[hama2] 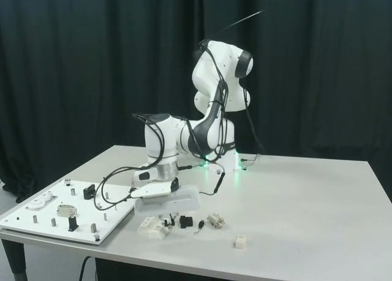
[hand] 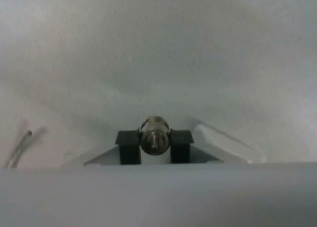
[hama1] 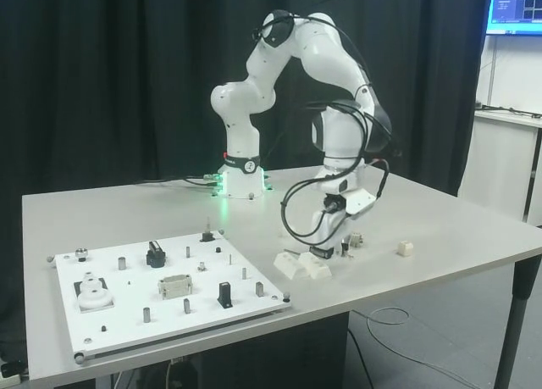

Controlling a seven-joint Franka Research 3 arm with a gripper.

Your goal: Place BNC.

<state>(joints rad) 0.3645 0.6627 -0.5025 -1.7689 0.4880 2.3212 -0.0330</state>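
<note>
While the gripper (hand: 155,147) is clamped on the BNC connector (hand: 154,135), its two black fingers (hand: 128,146) pressing the metal barrel from either side, the hold looks narrow: only the pads meet a round, smooth body, and the connector's end faces the wrist camera. Judged from that, the part could roll or tilt between the pads if the arm swings quickly, and a tilted barrel would not meet its seat squarely.

In the first room view the gripper (hama1: 326,247) hangs low over the grey table (hama1: 457,224), just above the white holder blocks (hama1: 303,265) near the front edge. A lift that is too shallow could drag the connector against those blocks and knock them or twist the part loose.

Small loose parts (hama2: 214,220) lie just beside the blocks, and a white cube (hama1: 406,247) sits apart to the right. The black cable (hama1: 292,211) looping off the wrist hangs near them and could sweep them.

To the left lies the white task board (hama1: 165,291), well apart, studded with pegs and fixtures. I cannot tell which spot takes the connector; a misjudged approach could strike a neighbouring peg.
</note>
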